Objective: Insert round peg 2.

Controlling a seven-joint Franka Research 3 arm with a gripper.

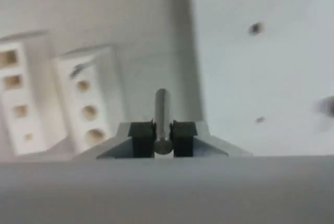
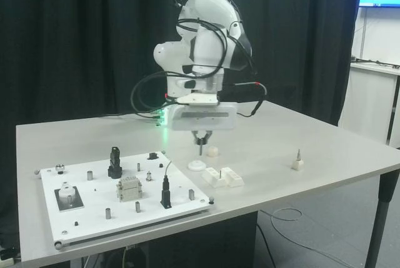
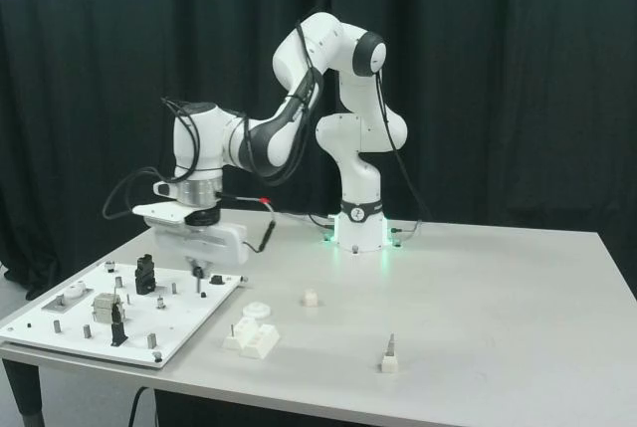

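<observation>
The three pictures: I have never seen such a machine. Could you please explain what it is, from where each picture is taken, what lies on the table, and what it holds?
It is a white robot arm bolted on a grey table. Two pictures come from cameras in the room. The third comes from a camera on the arm's wrist, looking down past the fingers. The gripper is shut on a thin metal peg, held above the table. On the table lie a white board with small parts, two white blocks with holes, a white disc, and a small stand with a pin.
</observation>
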